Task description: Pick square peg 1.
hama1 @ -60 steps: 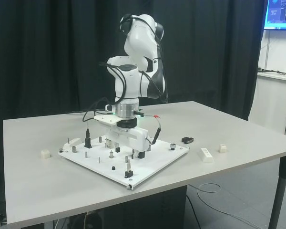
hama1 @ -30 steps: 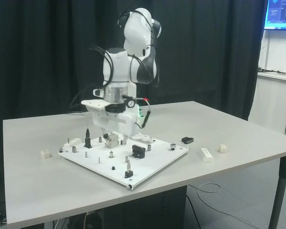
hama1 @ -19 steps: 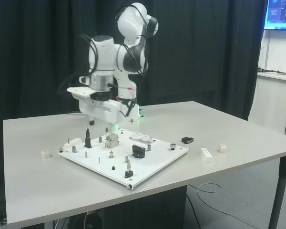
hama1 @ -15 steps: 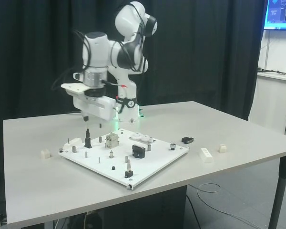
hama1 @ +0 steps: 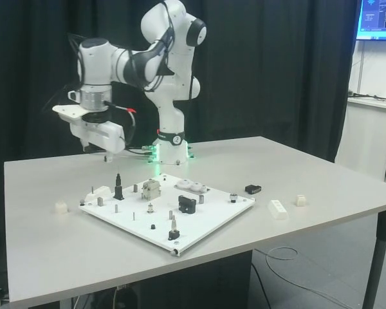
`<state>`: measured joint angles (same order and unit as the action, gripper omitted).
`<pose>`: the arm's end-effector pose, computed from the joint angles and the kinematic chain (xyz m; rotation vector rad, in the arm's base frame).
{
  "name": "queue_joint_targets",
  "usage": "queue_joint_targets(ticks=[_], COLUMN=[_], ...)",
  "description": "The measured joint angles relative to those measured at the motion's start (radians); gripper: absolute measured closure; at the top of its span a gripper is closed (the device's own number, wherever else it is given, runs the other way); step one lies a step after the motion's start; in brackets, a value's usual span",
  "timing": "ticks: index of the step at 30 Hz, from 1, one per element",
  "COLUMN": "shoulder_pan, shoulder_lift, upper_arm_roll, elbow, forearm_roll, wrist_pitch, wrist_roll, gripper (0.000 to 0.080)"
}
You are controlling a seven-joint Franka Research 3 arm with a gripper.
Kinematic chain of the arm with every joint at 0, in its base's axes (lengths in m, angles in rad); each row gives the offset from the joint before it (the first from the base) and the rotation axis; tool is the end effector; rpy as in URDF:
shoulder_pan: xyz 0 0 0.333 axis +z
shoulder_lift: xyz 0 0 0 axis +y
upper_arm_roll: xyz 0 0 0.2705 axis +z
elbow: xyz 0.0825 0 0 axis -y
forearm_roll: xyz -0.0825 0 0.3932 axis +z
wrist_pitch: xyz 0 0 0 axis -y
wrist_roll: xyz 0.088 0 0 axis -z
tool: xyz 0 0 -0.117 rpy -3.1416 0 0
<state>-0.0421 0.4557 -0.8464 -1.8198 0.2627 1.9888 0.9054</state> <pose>0.4140 -0.4481 0.2941 1.7787 -2.4522 -0.1783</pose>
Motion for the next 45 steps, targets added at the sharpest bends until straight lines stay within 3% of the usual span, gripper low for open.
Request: queue_joint_targets(ticks=[9,19,31,45], shoulder_pan=[-0.036,-0.06,-0.053,-0.054], shoulder_lift=[-0.039,-0.072,-0.072,-0.039], upper_arm_roll=[-0.025,-0.029,-0.013,0.035], elbow=[-0.104,-0.252,-0.38,-0.446], forearm_roll=[0.021,0.078,0.137,0.172], wrist_pitch=[0.047,0.202,0.393,0.549], wrist_roll=[-0.13,-0.244,-0.319,-0.32], gripper=[0.0003,0.0003,0.0003,0.0003])
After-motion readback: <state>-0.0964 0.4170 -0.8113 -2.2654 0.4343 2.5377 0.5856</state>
